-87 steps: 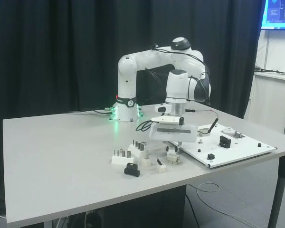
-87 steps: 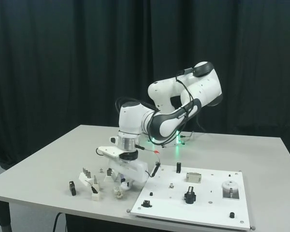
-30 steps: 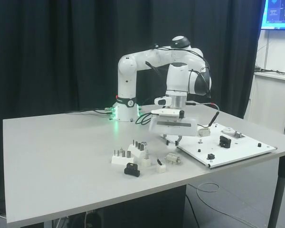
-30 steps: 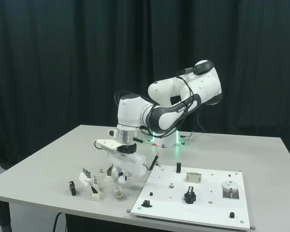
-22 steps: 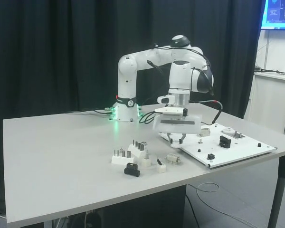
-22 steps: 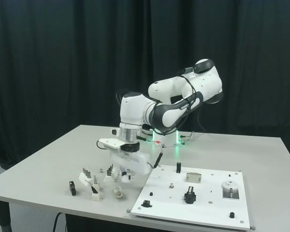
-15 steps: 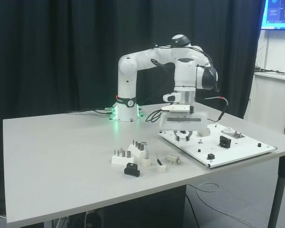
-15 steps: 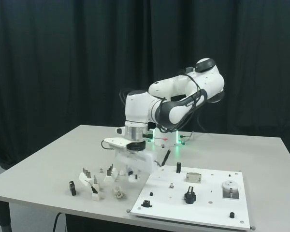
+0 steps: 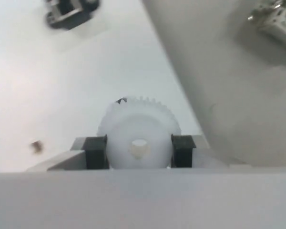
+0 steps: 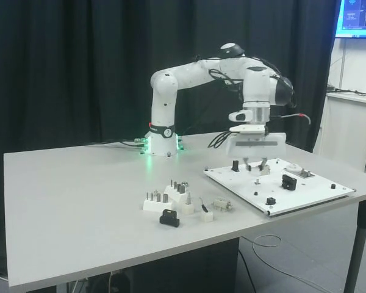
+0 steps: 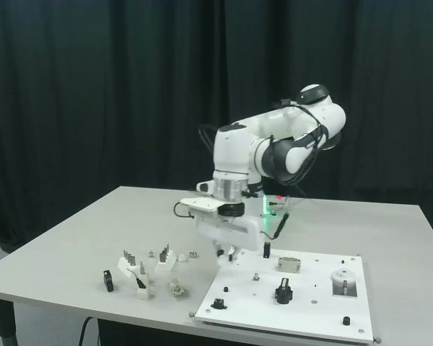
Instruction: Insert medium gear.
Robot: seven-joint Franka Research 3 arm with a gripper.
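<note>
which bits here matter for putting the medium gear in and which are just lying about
Part of the job:
- white medium gear, clamped in the tool
- white assembly board under it

Lying about:
- white part holders on the grey table
- small black block
- small metal connector

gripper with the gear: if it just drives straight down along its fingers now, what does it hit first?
Most likely bare white board near its edge. The gripper, shut on the white gear, points down over it. No peg shows under the gear in the wrist view, though depth is unclear.
</note>
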